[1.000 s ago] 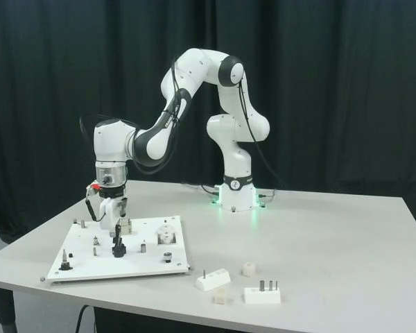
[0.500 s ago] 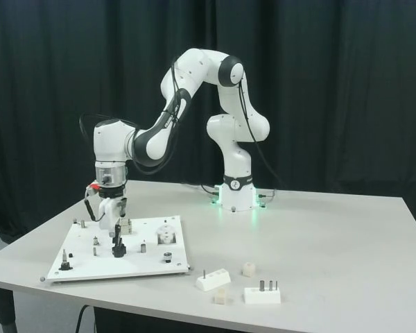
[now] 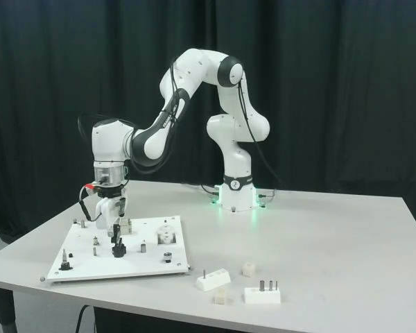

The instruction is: Insert D-SUB.

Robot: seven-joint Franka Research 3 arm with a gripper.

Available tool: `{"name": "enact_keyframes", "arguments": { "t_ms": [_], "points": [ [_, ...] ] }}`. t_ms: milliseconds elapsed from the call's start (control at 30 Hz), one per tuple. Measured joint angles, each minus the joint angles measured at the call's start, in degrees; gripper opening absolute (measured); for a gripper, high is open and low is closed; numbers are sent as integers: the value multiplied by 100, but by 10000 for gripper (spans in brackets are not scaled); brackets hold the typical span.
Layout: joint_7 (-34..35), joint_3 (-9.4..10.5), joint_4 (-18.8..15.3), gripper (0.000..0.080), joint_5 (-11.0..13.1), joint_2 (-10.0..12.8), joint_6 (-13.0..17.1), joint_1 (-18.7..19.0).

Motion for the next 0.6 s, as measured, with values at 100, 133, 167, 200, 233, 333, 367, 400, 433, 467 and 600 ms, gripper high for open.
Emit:
{"name": "enact_keyframes", "arguments": {
  "t_ms": [100,133,167,200,233,333,367,400,433,467,600],
  "points": [
    [7,0,17,389,27,8,-35,-1],
    [7,0,21,389,41,9,-45,-1],
    [7,0,25,389,56,10,-58,-1],
    [7,0,29,389,73,11,-73,0],
    [7,1,36,389,87,13,-92,0],
    [7,4,58,389,100,22,-144,4],
    [6,5,64,389,100,26,-151,6],
    [5,6,71,389,100,30,-157,9],
    [3,6,76,389,100,33,-162,12],
    [0,6,82,389,100,37,-170,14],
    [-23,6,104,389,100,48,-198,15]
  ]
}}
